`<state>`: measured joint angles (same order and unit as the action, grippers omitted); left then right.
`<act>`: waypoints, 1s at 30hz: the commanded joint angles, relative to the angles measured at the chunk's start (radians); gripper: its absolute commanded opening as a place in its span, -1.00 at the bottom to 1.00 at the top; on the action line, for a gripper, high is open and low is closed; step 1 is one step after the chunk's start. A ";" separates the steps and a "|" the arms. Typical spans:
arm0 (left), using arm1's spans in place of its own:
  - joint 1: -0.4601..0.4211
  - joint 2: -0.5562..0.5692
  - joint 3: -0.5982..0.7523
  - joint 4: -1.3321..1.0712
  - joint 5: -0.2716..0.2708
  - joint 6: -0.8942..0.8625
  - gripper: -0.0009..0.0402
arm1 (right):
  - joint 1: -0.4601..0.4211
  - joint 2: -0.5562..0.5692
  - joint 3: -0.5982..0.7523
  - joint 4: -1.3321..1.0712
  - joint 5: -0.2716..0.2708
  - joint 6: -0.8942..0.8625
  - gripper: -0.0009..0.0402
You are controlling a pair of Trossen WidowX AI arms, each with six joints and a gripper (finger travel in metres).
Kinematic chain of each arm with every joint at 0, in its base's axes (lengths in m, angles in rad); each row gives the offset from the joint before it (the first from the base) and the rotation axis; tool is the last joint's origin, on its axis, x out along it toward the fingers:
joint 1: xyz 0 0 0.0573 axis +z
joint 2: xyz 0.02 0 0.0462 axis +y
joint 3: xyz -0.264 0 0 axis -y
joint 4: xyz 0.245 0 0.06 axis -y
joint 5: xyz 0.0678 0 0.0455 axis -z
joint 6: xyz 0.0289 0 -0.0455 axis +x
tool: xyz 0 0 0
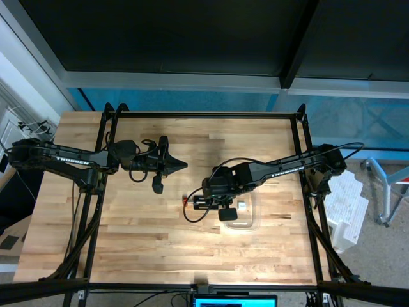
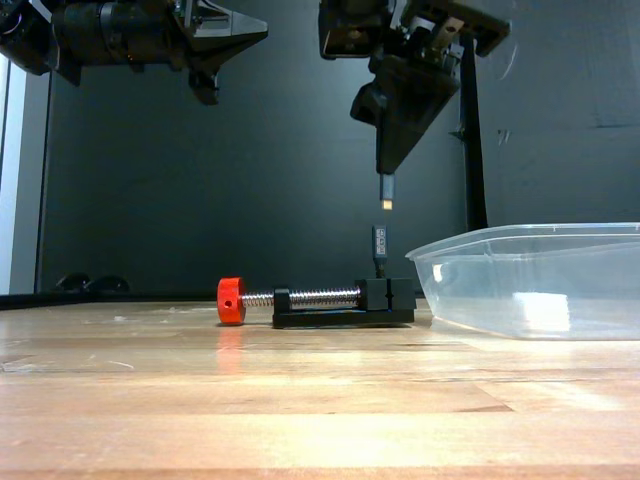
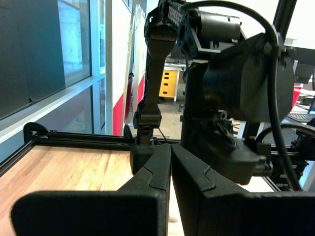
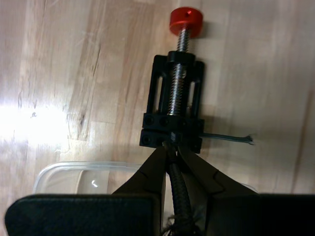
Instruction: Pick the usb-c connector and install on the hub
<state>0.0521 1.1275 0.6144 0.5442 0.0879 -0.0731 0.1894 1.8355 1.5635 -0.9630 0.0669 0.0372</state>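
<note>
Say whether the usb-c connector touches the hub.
Apart: low view shows a gap between usb-c connector, in right gripper, and hub below; left gripper hangs high, leftward.

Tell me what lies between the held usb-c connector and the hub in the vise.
Nothing: low view shows bare air between usb-c connector, in right gripper, and hub below. Left gripper, shut, hangs high at left.

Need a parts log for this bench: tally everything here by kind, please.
Grippers: 2, left gripper shut, high over the table's left; right gripper shut on connector above the vise
Connector: 1, held, clear of hub
Hub: 1, upright in vise
Vise: 1
Tub: 1
Total: 6
</note>
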 commanded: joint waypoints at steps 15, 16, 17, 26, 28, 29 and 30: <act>0.000 0.000 0.000 0.000 0.000 0.000 -0.96 | -0.009 0.006 0.012 0.007 -0.002 0.025 -0.96; 0.000 0.000 0.000 0.000 0.000 0.000 -0.96 | -0.009 0.006 0.012 0.007 0.005 0.031 -0.96; 0.000 0.000 0.000 0.000 0.000 0.000 -0.96 | -0.009 0.006 0.012 0.007 0.020 0.035 -0.96; 0.000 0.000 0.000 0.000 0.000 0.000 -0.96 | -0.010 0.006 0.011 0.006 0.021 0.081 -0.96; 0.000 0.000 0.000 0.000 0.000 0.000 -0.96 | -0.010 0.006 0.011 0.006 0.021 0.087 -0.96; 0.000 0.000 0.000 0.000 0.000 0.000 -0.96 | -0.010 0.006 0.011 0.006 0.021 0.088 -0.96; 0.000 0.000 0.000 0.000 0.000 0.000 -0.96 | -0.010 0.006 0.010 0.006 0.021 0.089 -0.96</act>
<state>0.0521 1.1275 0.6140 0.5438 0.0879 -0.0734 0.1795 1.8416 1.5745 -0.9569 0.0864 0.1257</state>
